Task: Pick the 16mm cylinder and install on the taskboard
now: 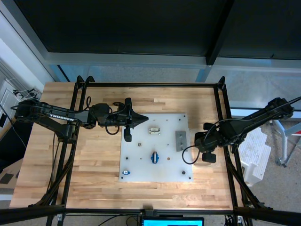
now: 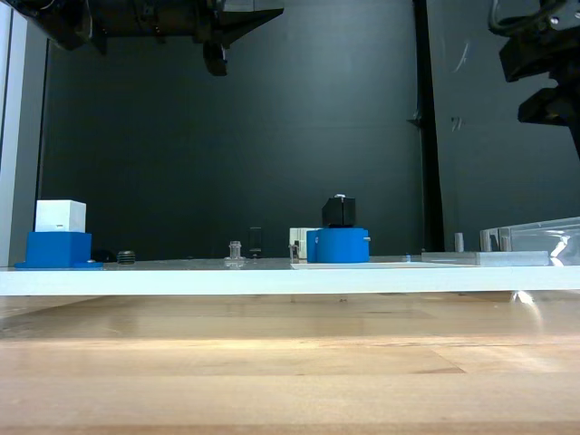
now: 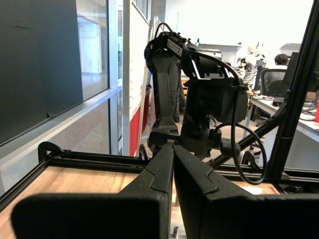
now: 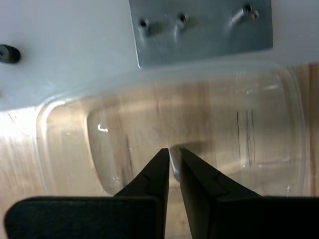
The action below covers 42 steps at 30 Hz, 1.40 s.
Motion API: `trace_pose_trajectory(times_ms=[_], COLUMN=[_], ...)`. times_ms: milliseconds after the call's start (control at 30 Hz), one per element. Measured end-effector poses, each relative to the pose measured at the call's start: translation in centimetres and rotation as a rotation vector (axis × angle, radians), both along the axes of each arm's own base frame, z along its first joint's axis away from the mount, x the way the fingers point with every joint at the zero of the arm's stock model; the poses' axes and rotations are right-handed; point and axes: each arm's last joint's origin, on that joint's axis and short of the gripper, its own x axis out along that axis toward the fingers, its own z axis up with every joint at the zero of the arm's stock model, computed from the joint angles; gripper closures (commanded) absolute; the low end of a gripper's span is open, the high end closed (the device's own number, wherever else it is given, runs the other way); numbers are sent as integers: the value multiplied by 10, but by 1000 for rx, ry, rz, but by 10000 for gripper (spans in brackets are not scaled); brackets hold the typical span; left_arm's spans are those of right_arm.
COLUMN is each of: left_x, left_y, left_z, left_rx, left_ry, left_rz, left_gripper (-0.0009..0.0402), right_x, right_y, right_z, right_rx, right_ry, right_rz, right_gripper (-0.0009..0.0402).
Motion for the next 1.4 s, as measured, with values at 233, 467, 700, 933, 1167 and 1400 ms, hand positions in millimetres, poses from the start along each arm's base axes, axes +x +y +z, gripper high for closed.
trace_pose_trajectory(times_ms=[233,467,700,933,1167,1400], left_x=[0,0,0,0,0,0], left_y=[0,0,0,0,0,0], left_z=[0,0,0,0,0,0], left_rx=[0,0,0,0,0,0], left_ry=[-1,0,0,0,0,0], left_rz=[0,0,0,0,0,0], left_gripper=[393,393,393,393,393,393], right_x=[-18,-23,-25,-24,-23,-25], right_y=[-7,-9,-9,-7,-6,-6], right_z=[-4,-7,-14,-27,-38,-48], right_rx=[-1,-2,-11,-14,-16,-20], right_ry=[5,7,29,32,36,40], right_rz=[-5,0,6,11,15,26], right_gripper=[341,308,260,201,160,157])
